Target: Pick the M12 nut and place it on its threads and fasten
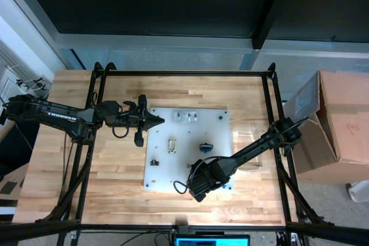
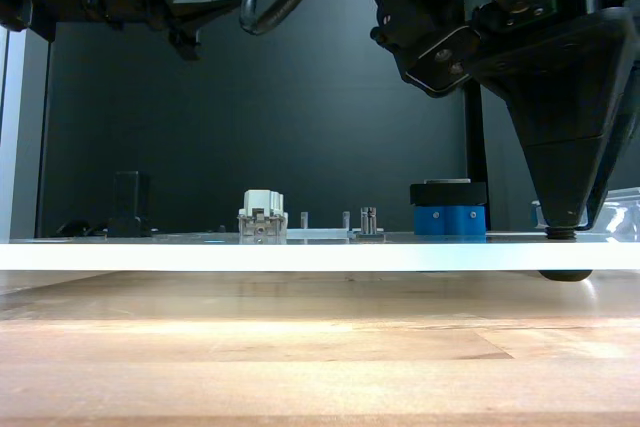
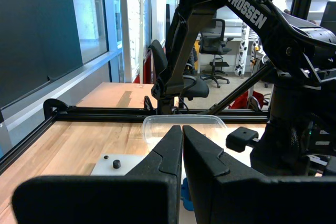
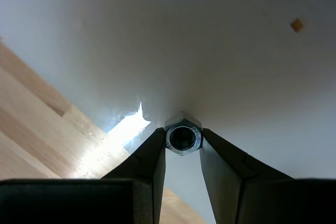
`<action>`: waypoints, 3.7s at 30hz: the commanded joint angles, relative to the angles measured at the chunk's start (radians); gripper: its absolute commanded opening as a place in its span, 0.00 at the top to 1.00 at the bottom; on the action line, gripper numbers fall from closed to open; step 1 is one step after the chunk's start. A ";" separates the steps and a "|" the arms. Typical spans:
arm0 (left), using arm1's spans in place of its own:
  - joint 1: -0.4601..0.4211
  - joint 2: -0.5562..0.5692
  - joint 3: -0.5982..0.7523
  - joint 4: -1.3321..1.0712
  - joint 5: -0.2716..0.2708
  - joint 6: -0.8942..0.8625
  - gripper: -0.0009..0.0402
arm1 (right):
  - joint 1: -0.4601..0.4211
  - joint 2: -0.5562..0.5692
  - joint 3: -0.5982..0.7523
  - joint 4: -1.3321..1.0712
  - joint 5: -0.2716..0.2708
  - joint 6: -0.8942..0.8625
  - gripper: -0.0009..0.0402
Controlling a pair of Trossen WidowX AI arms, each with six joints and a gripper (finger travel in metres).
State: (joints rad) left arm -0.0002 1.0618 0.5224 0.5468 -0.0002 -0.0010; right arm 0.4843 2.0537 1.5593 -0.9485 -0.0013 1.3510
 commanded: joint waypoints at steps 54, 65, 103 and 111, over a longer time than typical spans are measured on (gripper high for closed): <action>0.000 0.000 0.000 0.000 0.000 0.000 0.98 | 0.006 0.002 0.000 -0.011 0.114 1.790 0.95; 0.000 0.000 0.000 0.000 0.000 0.000 0.98 | 0.008 0.001 0.000 -0.005 0.113 1.790 0.95; 0.000 0.000 0.000 0.000 0.000 0.001 0.98 | 0.011 -0.043 0.000 -0.035 0.062 1.751 0.68; 0.000 0.000 0.000 0.000 0.000 0.000 0.98 | 0.011 -0.119 0.001 -0.060 0.063 1.725 0.68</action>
State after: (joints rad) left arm -0.0002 1.0618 0.5228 0.5472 -0.0006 -0.0006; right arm 0.4957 1.9511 1.5570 -1.0004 0.0566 3.0978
